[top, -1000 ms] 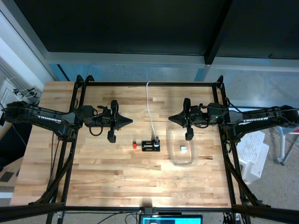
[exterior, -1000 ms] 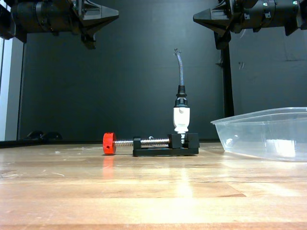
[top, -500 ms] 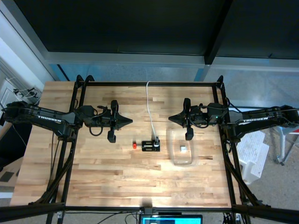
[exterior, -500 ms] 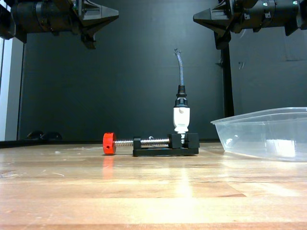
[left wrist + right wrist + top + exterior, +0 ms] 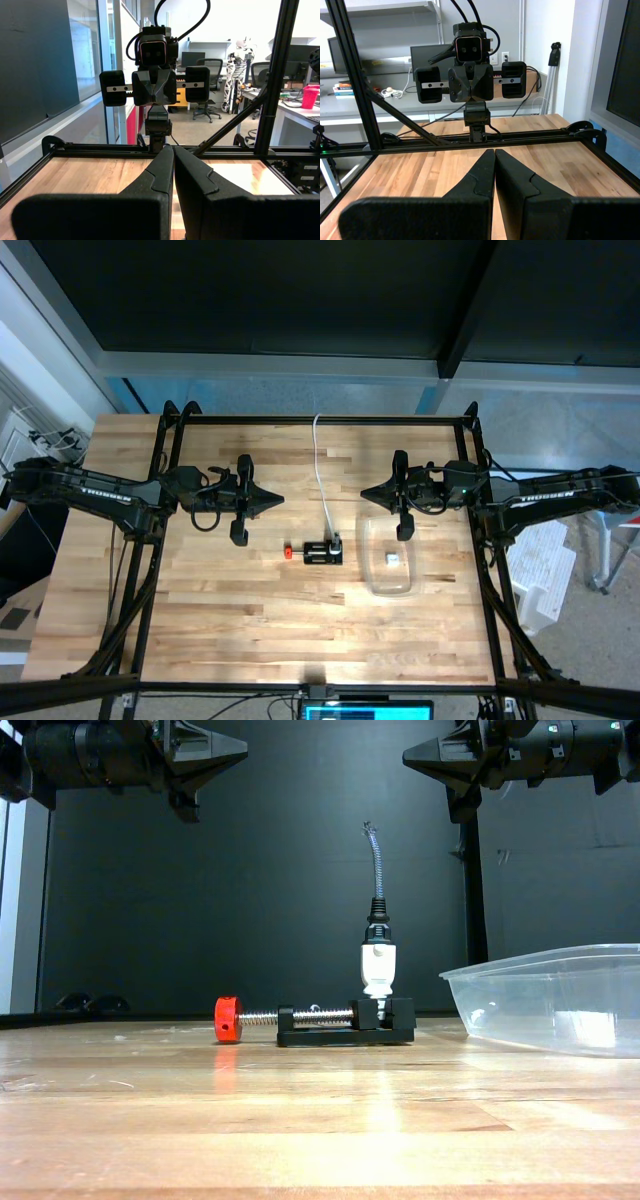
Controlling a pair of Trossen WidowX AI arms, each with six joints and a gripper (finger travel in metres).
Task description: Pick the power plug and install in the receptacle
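Note:
The receptacle (image 5: 337, 539) (image 5: 378, 968) is a small white block standing upright in the black mini vise (image 5: 322, 552) (image 5: 345, 1025) at mid-table. Its white cord (image 5: 320, 470) (image 5: 377, 860) runs off toward the far edge. I cannot make out the power plug in any view. My left gripper (image 5: 280, 500) (image 5: 245, 757) (image 5: 173, 148) hovers high at the left, shut and empty, pointing inward. My right gripper (image 5: 363, 494) (image 5: 405, 760) (image 5: 494, 151) mirrors it at the right, shut and empty. Both hang well above the vise and apart from it.
The vise's red knob (image 5: 288, 552) (image 5: 228, 1019) sticks out to its left. A clear plastic tray (image 5: 365, 560) (image 5: 560, 1000) sits right of the vise, below the right gripper, with a small white cube (image 5: 392, 558) inside. A black frame borders the wooden table (image 5: 200, 620).

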